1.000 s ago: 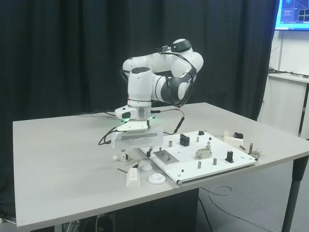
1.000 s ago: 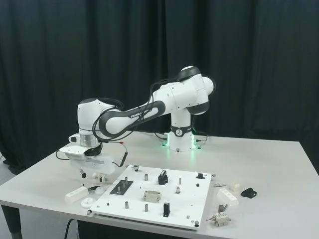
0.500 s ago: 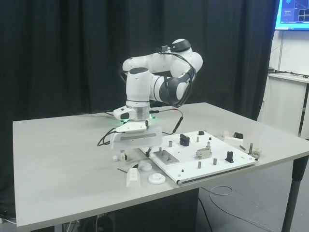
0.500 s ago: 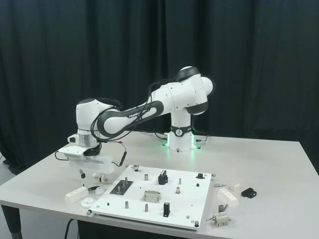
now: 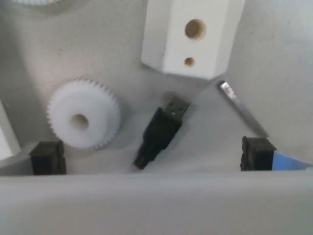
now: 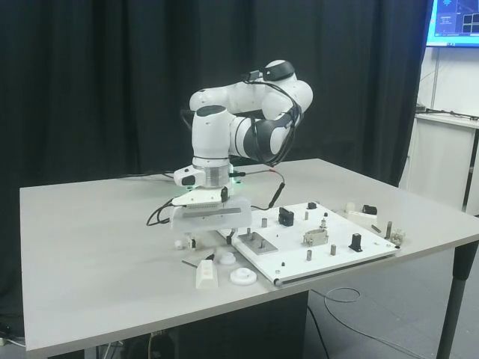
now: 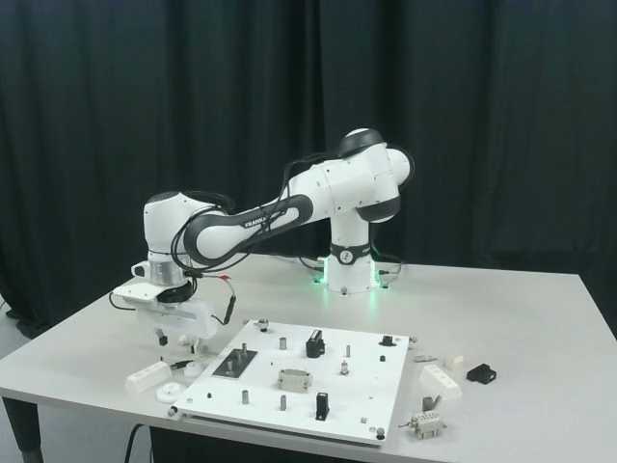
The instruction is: Remove round peg 4.
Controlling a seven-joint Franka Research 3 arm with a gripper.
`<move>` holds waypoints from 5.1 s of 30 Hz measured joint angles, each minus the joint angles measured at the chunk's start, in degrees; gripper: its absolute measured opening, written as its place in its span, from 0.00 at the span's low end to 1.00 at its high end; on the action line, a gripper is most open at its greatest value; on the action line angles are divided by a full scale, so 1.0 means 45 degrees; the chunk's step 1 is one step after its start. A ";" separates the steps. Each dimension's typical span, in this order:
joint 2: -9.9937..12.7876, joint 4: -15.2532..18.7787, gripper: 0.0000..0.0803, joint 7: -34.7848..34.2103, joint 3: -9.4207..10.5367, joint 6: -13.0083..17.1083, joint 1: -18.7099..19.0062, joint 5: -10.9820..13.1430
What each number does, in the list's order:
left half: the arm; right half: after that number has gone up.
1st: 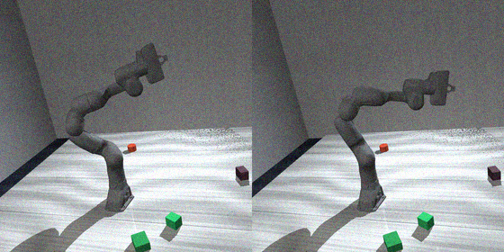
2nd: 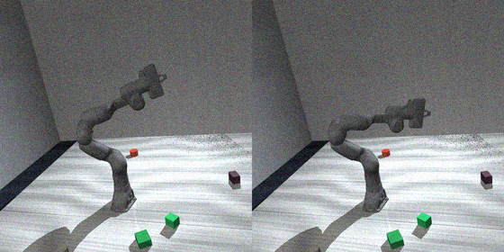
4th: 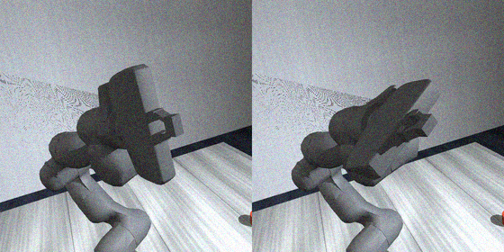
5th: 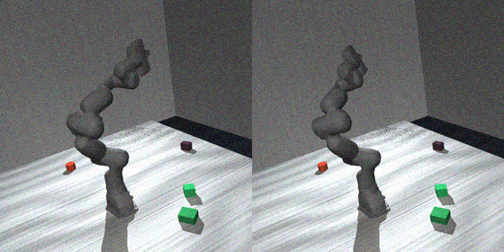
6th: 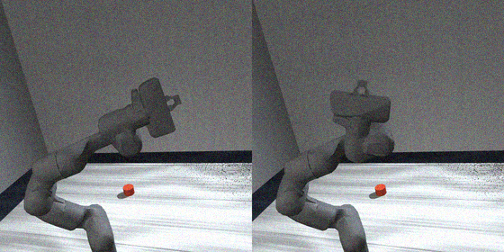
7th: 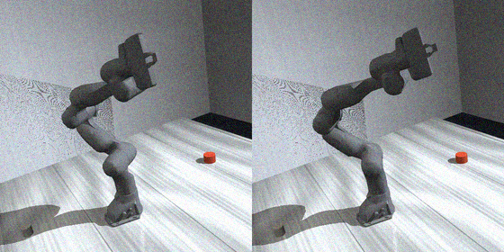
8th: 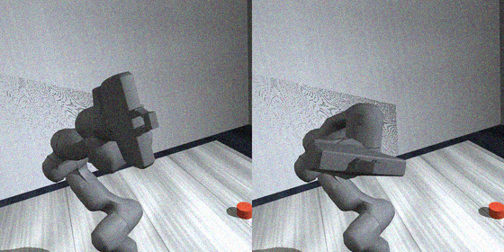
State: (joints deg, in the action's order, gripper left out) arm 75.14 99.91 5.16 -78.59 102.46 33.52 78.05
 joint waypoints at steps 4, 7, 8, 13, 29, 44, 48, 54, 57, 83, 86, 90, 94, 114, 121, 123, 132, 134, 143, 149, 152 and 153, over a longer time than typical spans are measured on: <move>-0.0041 -0.0010 1.00 -0.0555 -0.0031 -0.0361 0.0018 -0.0002; -0.0051 -0.0010 1.00 -0.0908 -0.0115 -0.0758 0.0068 -0.0025; -0.0055 -0.0010 1.00 -0.1025 -0.0146 -0.0907 0.0089 -0.0041; -0.0069 0.0017 1.00 -0.1832 -0.0378 -0.1734 0.0260 -0.0261; -0.0071 0.1016 1.00 -0.6562 -0.1592 -0.3199 0.1771 -0.1077; -0.0071 0.2963 1.00 -0.8953 -0.2403 -0.2423 0.4188 -0.1453; -0.0110 0.3467 1.00 -0.9706 -0.2472 -0.1925 0.4802 -0.1452; -0.0232 0.4140 1.00 -1.1275 -0.2475 -0.1112 0.5620 -0.1286; -0.0292 0.4442 1.00 -1.2635 -0.2475 -0.0784 0.5988 -0.1063; -0.0369 0.6017 1.00 -1.7010 -0.1930 0.0736 0.8331 0.0001; -0.0377 0.6094 1.00 -1.7208 -0.1765 0.0912 0.8428 0.0084; -0.0381 0.6146 1.00 -1.7382 -0.1590 0.1013 0.8472 0.0157; -0.0390 0.6196 1.00 -1.7384 -0.1461 0.1062 0.8472 0.0201; -0.0501 0.6945 1.00 -1.7082 -0.1058 0.1065 0.8800 0.0958; -0.0501 0.7203 1.00 -1.6948 -0.1021 0.1074 0.9041 0.1069; -0.0501 0.7252 1.00 -1.6947 -0.1010 0.1085 0.9097 0.1071; -0.0502 0.7410 1.00 -1.6701 -0.0933 0.1288 0.9305 0.1081; -0.0502 0.7437 1.00 -1.6700 -0.0905 0.1360 0.9345 0.1081; -0.0502 0.7452 1.00 -1.6699 -0.0739 0.1514 0.9406 0.1086; -0.0502 0.7452 1.00 -1.6207 -0.0689 0.1555 0.9459 0.1086; -0.0502 0.7452 0.64 -1.5816 -0.0664 0.1571 0.9475 0.1088; -0.0502 0.7453 0.64 -1.5794 -0.0657 0.1573 0.9475 0.1092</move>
State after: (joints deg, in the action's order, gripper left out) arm 72.88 133.45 -65.91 -81.55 109.54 76.15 82.97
